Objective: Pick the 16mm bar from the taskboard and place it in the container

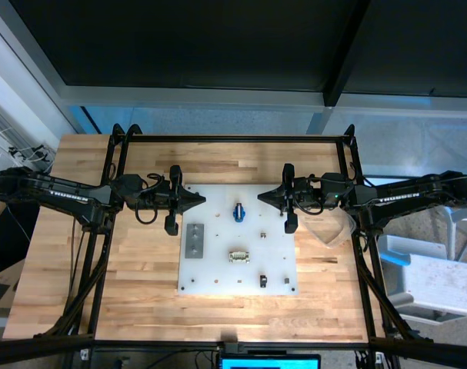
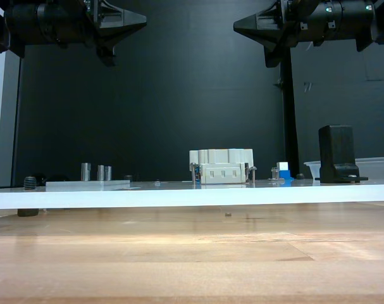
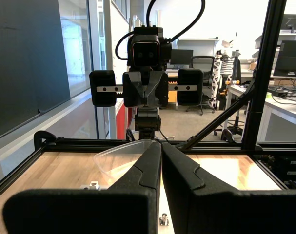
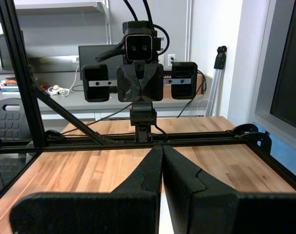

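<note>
On the wooden table before a dark wall, the taskboard lies mid-frame, metal bars upright at its left, clear container beside its right edge, left gripper and right gripper clenched empty over its upper corners.

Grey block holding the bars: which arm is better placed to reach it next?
Left, probably. The grey block sits on the taskboard's left side, close to the left gripper; the right gripper hangs over the opposite side, nearer the container.

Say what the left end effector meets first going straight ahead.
Probably the shut right end effector, facing it above the large flat white square taskboard; the left end effector, also shut, hovers over its left edge.
</note>
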### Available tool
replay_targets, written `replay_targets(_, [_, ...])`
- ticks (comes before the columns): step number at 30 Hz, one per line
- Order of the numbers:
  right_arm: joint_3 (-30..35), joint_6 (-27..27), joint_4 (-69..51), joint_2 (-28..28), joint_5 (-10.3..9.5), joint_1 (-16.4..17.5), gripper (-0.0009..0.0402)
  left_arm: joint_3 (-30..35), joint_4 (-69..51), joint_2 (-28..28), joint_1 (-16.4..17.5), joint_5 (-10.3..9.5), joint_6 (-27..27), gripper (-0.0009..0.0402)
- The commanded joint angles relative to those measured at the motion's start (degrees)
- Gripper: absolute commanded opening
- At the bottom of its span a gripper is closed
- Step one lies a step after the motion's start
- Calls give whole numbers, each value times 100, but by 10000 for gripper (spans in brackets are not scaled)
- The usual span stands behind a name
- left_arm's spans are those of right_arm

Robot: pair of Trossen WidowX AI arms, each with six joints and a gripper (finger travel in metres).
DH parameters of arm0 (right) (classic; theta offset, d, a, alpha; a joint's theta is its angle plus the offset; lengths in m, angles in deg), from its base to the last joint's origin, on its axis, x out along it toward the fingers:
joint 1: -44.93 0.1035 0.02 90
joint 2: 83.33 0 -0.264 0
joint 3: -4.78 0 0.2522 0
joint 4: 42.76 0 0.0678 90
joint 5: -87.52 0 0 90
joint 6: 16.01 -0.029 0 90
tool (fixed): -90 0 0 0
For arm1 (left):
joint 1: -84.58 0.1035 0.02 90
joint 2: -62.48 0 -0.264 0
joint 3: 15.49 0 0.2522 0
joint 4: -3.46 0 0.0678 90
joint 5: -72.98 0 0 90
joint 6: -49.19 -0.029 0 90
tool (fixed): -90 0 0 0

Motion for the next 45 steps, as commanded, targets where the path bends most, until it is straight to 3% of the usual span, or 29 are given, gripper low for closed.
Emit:
replay_targets(1, [2,-4,2,0,2,7,0,0,0,2,-2,2,0,0])
replay_targets(15, [22,-4,-111,0,4,7,0,0,0,0,-2,2,0,0])
replay_targets(24, [702,-35,-2087,-17,13,15,0,0,0,0,-2,2,0,0])
replay_targets(28, [981,-52,-2986,-31,170,20,0,0,0,0,-2,2,0,0])
replay_targets(35, [1410,-234,-4240,-92,164,39,0,0,0,0,0,2,0,0])
replay_targets(45, [2275,-376,-6242,-625,179,74,0,0,0,0,-2,2,0,0])
